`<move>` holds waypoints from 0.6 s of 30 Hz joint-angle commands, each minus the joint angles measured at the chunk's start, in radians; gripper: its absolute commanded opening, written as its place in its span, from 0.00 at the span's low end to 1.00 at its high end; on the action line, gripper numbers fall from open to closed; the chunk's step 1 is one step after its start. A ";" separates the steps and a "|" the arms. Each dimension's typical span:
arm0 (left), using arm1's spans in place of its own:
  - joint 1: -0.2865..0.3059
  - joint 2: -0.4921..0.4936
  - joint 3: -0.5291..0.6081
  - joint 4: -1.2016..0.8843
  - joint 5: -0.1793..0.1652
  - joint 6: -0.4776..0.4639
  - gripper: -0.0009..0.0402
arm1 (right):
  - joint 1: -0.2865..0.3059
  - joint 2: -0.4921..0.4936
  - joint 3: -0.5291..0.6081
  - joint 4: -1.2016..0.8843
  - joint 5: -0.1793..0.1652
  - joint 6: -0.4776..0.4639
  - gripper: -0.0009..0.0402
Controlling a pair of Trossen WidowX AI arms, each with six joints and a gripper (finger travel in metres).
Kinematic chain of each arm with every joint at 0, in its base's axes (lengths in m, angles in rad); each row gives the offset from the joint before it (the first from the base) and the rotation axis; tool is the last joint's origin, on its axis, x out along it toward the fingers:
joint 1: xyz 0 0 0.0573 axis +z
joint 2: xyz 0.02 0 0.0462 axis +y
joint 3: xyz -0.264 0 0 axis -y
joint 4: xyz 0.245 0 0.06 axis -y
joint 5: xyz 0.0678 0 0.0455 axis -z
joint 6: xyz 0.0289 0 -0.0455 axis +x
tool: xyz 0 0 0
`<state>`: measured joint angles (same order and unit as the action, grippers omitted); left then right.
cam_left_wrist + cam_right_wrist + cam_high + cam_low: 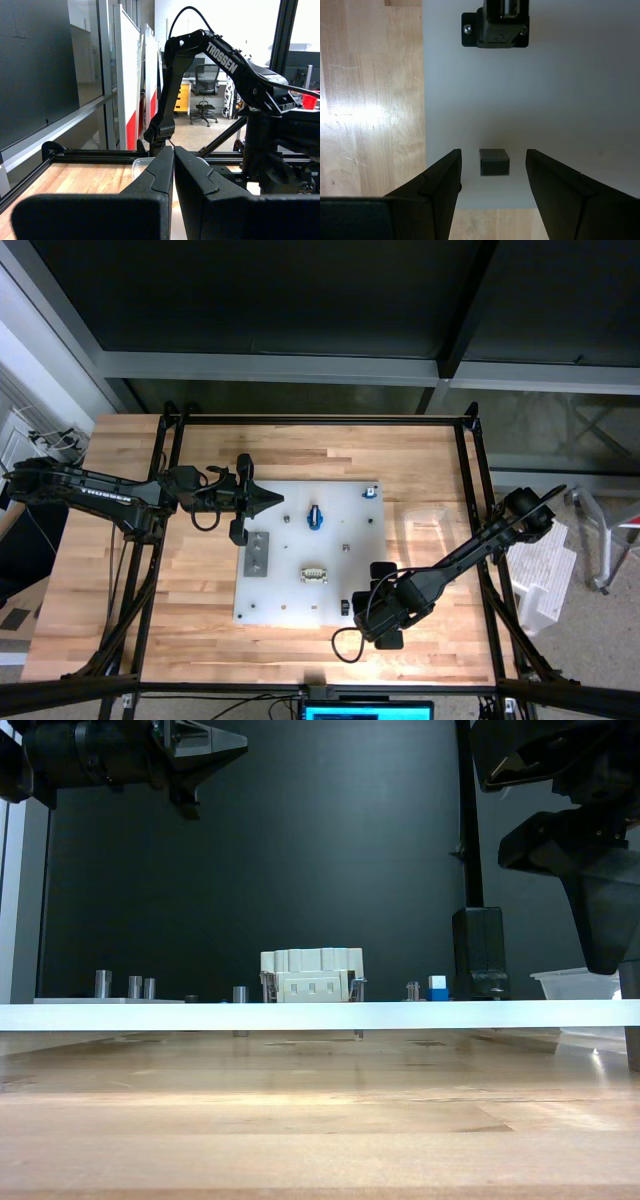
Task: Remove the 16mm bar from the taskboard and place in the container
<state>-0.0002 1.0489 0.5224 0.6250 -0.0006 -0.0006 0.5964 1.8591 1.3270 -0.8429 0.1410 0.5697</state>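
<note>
The white taskboard (pixel 300 585) lies mid-table. Near its front right corner the 16mm bar (pixel 494 162) stands as a small dark grey stub seen end-on. My right gripper (pixel 493 156) points straight down over it, open, with one finger on each side and neither touching. In the high view the right gripper (pixel 374 608) covers that corner and hides the bar. The clear container (pixel 430 530) sits on the wood just right of the board. My left gripper (pixel 270 500) hovers high over the board's far left edge, shut and holding nothing.
A black component (pixel 495 25) is bolted to the board just beyond the bar. The board also carries a blue knob (pixel 315 517), a grey block (pixel 258 557), a metal connector (pixel 314 574) and several small pegs (pixel 134 986). Black frame rails edge the table.
</note>
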 commanded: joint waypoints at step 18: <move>0.000 0.000 0.000 0.000 0.000 0.000 0.02 | 0.007 0.000 -0.027 0.026 -0.003 0.000 0.17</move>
<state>-0.0002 1.0489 0.5224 0.6254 -0.0002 -0.0006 0.6029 1.8591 1.2995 -0.8192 0.1387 0.5701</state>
